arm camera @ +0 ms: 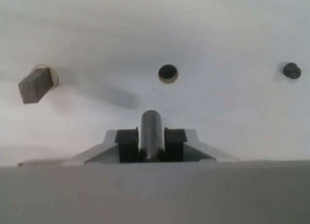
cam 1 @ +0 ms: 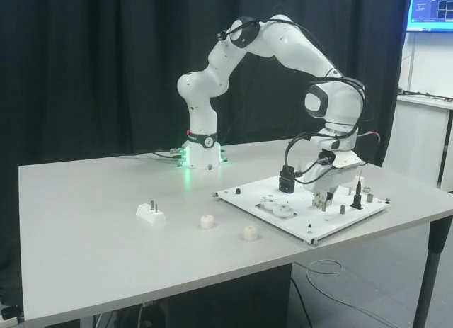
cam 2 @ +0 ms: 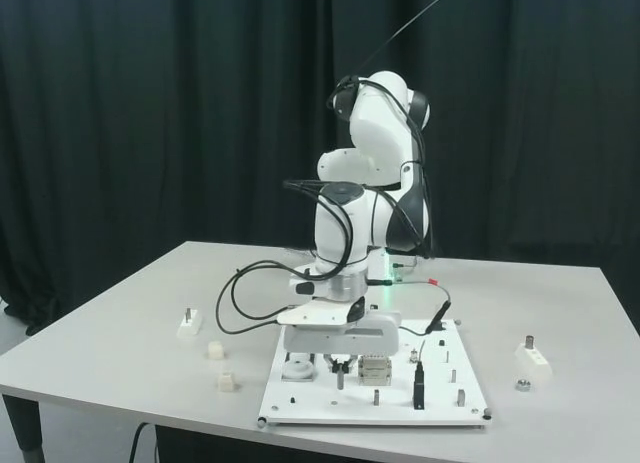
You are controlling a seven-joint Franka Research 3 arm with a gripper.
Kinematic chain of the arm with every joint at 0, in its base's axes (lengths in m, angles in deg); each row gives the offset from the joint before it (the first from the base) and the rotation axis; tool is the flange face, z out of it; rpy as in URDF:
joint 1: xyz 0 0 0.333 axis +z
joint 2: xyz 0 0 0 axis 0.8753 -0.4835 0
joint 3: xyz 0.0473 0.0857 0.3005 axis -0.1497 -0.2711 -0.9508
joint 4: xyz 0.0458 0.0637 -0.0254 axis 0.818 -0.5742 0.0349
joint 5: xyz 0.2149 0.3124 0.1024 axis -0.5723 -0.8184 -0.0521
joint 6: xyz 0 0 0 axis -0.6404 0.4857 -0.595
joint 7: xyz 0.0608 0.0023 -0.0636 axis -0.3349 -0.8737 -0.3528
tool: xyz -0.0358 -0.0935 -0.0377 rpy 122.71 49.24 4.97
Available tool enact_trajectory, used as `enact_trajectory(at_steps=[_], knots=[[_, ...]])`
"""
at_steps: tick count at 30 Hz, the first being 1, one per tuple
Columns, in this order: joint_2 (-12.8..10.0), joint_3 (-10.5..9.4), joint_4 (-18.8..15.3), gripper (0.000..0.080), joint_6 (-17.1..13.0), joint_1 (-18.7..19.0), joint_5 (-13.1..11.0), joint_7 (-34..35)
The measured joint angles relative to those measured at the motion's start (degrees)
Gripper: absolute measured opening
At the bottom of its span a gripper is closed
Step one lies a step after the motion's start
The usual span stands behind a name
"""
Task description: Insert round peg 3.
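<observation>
Clamps round peg [arm camera: 150, 132] upright between gripper [arm camera: 150, 145] pads, low over white board [arm camera: 218, 35], so peg tip can drop straight. Round hole [arm camera: 168, 73] at twelve o'clock from peg, near but apart. Needs short forward shift, judging by offset.
</observation>
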Motion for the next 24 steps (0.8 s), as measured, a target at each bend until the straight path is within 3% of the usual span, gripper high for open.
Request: enact_trajectory(at_steps=[24], knots=[[-2.3,-3.17,3.2,0.0107,-0.1,-3.8,0.0,-0.4]])
